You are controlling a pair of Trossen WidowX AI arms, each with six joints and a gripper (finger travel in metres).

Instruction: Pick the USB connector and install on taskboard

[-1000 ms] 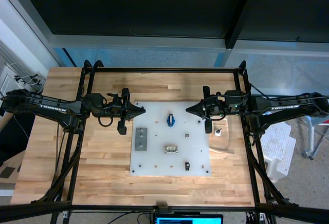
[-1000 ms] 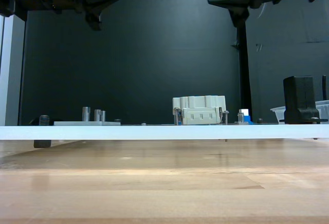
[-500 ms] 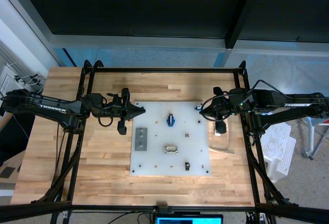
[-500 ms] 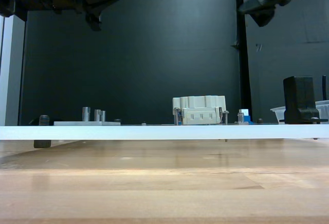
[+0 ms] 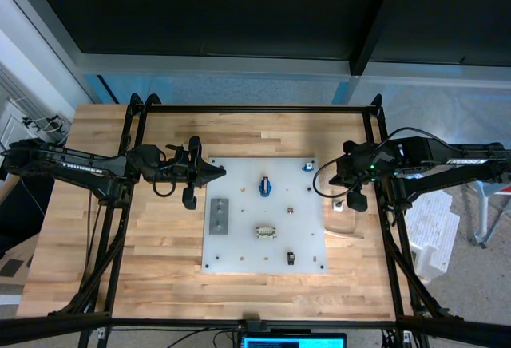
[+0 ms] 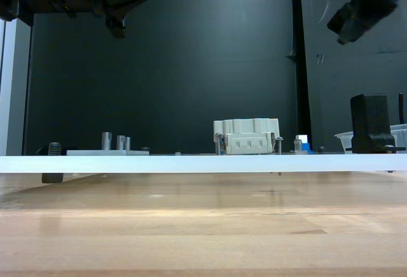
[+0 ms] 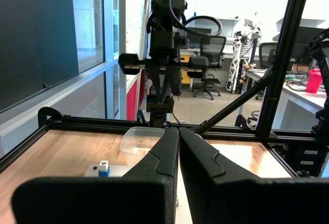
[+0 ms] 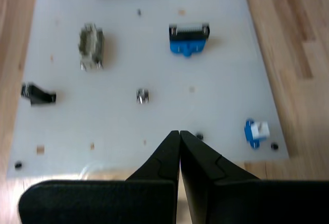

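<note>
Left gripper (image 7: 178, 130): I see fingers pressed together, holding nothing, high over the taskboard's (image 5: 239, 244) left edge. Right gripper (image 8: 179, 132): likewise closed, empty, over its right edge.

Wood table (image 5: 160, 268), dark wall (image 6: 210, 54) behind; lab w/ office chair (image 7: 207, 83), big windows (image 7: 87, 26).

The left arm (image 5: 72, 164) and right arm (image 5: 447, 160) are matte black, with long boxy links and white lettering (image 5: 80, 169) along each forearm. A thin black cable (image 5: 399, 132) arches over the right arm. The left pincer (image 7: 179, 129), above the left half of the pale wooden plank tabletop (image 5: 120, 268), has two black wedge-shaped fingers tapering to thin tips that meet. The right pincer (image 8: 179, 131), above the right half, looks identical, with its tips also meeting.
</note>
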